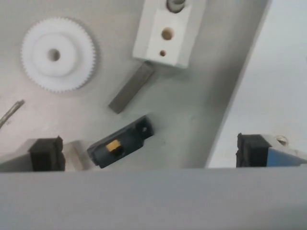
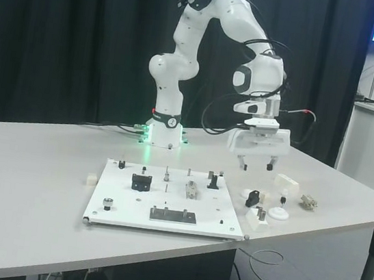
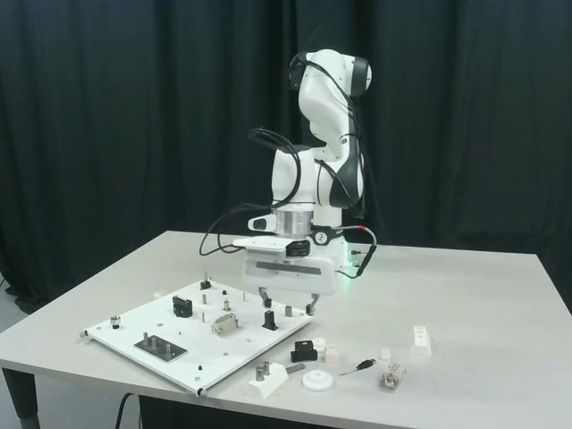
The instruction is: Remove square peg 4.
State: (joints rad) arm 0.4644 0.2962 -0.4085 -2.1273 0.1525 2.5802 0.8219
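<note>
Hovering with gripper [image 1: 148, 152] spread wide, grasping nothing, above loose parts. White board [image 2: 165, 203] lies at nine o'clock, so not yet lined up over any peg.

One white gear [image 1: 57, 54], one white block [image 1: 165, 31], one grey bar [image 1: 131, 87], one black part [image 1: 122, 142], one white board [image 2: 166, 196]

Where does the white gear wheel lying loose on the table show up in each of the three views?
Wrist view: white gear, beside the white block.
First room view: on the grey table off the white board's edge, at.
Second room view: near the table's front edge, at.
Shared landmark: the black part lying close by.
</note>
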